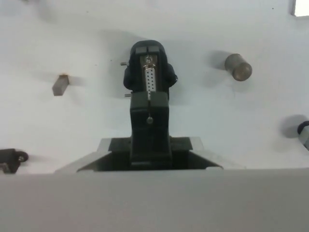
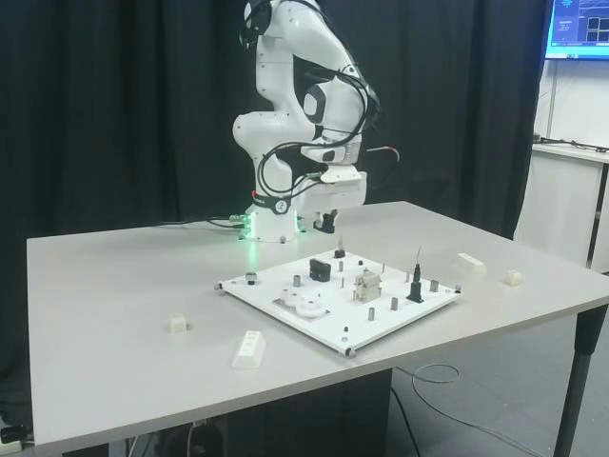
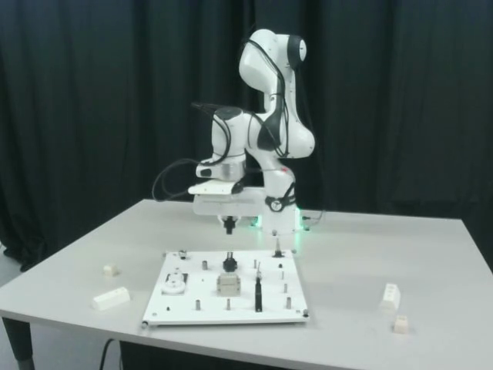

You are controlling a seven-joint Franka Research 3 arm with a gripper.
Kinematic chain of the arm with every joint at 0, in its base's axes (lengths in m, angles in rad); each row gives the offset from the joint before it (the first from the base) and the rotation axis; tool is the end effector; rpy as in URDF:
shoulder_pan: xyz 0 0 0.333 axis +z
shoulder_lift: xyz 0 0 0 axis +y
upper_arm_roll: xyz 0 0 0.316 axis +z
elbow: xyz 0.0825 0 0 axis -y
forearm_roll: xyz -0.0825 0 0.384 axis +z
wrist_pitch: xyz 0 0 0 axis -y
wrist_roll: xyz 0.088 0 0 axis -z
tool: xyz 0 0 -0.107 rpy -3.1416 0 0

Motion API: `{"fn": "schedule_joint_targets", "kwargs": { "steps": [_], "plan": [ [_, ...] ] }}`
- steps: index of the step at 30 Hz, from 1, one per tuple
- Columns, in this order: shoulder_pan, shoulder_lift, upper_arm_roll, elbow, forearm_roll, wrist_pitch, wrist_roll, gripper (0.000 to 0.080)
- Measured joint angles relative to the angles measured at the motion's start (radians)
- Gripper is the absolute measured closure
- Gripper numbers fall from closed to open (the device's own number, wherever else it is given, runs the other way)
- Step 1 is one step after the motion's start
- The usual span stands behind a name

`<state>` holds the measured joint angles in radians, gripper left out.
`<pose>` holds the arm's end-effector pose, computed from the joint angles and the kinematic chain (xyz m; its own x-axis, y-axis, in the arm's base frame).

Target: Place D-SUB.

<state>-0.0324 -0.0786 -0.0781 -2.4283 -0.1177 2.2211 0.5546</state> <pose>0.4592 -0.0546 0.3261 0.8278 -0.5566 -0.0706 -0.5449 -0.8276 0.1349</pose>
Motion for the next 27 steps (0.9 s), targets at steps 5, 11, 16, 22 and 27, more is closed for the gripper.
{"fn": "schedule_joint_targets", "kwargs": {
  "steps": [5,11,16,22,27],
  "plan": [
    [0.008,0.000,0.006,0.000,0.032,-0.003,0.000,0.0649],
    [0.043,0.000,0.014,0.000,0.083,-0.004,0.000,0.0649],
    [0.085,0.000,0.026,0.003,0.129,-0.003,0.025,0.0649],
    [0.142,0.002,0.048,0.014,0.151,0.011,0.094,0.0649],
    [0.189,0.014,0.070,0.026,0.152,0.025,0.160,0.0649]
  ]
}}
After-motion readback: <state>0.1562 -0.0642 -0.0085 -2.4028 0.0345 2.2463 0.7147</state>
